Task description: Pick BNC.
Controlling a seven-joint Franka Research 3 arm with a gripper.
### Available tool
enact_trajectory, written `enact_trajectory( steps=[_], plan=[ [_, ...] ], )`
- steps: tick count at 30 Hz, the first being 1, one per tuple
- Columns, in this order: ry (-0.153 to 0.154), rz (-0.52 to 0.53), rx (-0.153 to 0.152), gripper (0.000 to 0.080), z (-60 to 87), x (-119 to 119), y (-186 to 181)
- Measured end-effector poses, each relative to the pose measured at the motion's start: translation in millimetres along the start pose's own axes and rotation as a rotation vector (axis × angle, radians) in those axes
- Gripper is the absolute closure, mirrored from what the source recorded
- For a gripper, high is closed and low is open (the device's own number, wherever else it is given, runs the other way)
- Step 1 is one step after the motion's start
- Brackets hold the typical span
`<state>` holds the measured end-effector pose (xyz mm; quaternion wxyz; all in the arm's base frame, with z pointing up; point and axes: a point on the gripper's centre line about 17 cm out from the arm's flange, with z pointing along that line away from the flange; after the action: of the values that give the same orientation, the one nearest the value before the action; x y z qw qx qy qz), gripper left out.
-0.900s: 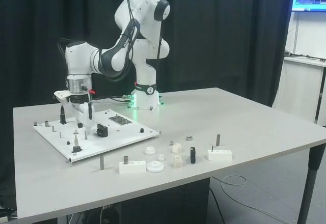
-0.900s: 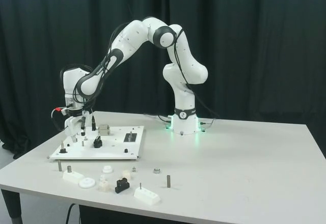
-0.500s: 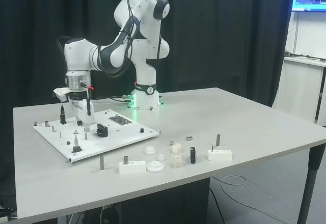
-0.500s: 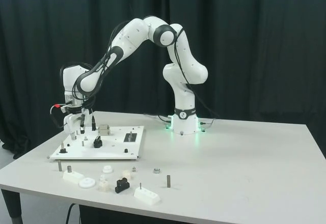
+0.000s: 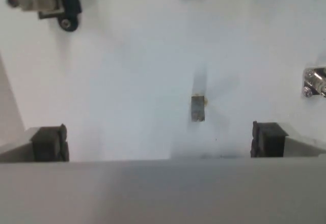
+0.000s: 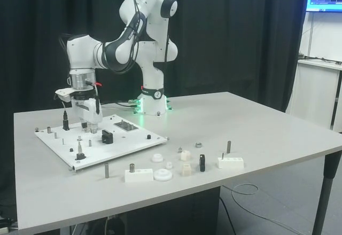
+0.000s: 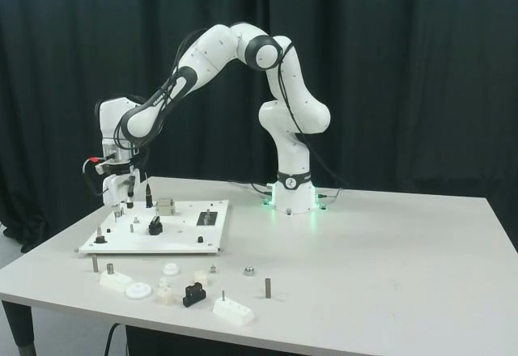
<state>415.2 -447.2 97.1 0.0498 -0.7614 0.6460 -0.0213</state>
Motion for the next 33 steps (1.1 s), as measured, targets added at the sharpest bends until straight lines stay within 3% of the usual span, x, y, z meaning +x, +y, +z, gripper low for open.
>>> enact_trajectory(
  steps=[7, 16, 25, 33],
  plan=[
    [-0.008, -0.07, 0.015, 0.0003, -7.6, -3.3, -4.9],
    [-0.036, -0.318, 0.041, 0.0003, -17.3, -20.8, -21.7],
    [-0.058, -0.482, 0.068, 0.0003, -27.0, -46.2, -50.4],
    [-0.08, -0.564, 0.079, 0.0003, -29.0, -76.8, -81.1]
  ],
)
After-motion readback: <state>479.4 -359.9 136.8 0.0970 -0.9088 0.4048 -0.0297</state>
